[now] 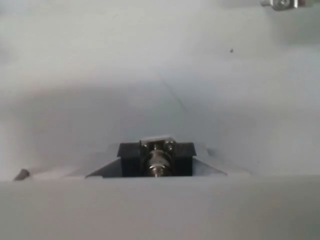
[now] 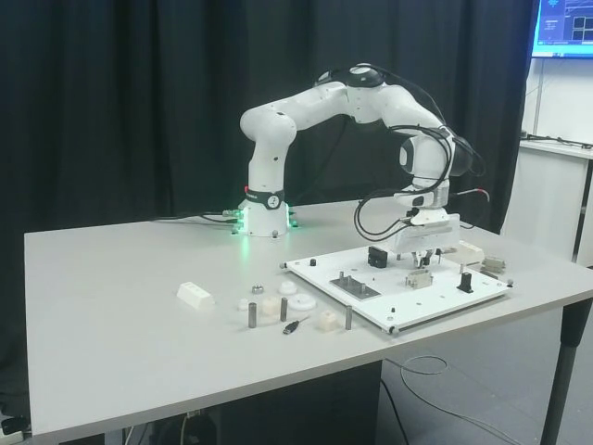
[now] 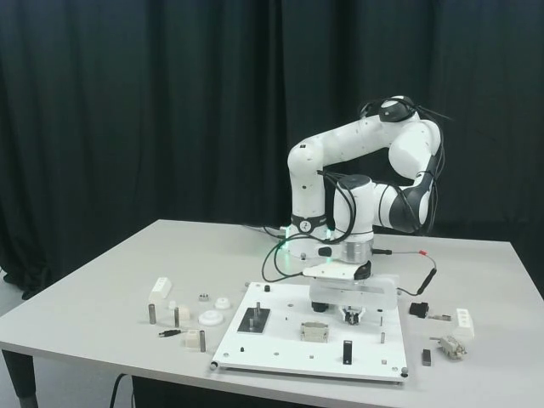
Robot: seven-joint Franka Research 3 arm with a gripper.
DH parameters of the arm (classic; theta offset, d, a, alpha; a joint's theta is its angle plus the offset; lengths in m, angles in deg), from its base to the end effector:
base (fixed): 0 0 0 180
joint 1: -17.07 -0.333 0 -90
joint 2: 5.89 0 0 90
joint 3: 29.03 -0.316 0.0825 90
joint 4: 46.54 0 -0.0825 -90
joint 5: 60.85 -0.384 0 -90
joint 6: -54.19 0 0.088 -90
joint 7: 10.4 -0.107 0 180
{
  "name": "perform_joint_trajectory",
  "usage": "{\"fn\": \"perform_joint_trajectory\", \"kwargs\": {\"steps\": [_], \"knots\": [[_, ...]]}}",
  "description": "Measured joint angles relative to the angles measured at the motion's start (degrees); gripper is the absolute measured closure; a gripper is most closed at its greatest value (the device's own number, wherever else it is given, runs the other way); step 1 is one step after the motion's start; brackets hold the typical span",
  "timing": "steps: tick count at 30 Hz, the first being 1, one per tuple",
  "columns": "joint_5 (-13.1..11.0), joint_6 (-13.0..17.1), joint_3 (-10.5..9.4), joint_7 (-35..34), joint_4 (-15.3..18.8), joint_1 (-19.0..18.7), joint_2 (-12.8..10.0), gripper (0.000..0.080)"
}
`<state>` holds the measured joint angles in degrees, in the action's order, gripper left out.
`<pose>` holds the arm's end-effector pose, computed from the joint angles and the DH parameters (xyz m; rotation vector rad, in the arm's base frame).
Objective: Remove BNC.
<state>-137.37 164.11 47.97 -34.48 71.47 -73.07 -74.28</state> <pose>0.5275 0.2004 0.2050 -2.8718 1.2502 0.0284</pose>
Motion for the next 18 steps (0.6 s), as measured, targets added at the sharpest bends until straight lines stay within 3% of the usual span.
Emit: {"fn": "perform_joint_trajectory", "kwargs": {"steps": [18], "knots": [[0.0, 0.2, 0.03, 16.1, 0.1, -0.2, 0.0, 0.0677]]}}
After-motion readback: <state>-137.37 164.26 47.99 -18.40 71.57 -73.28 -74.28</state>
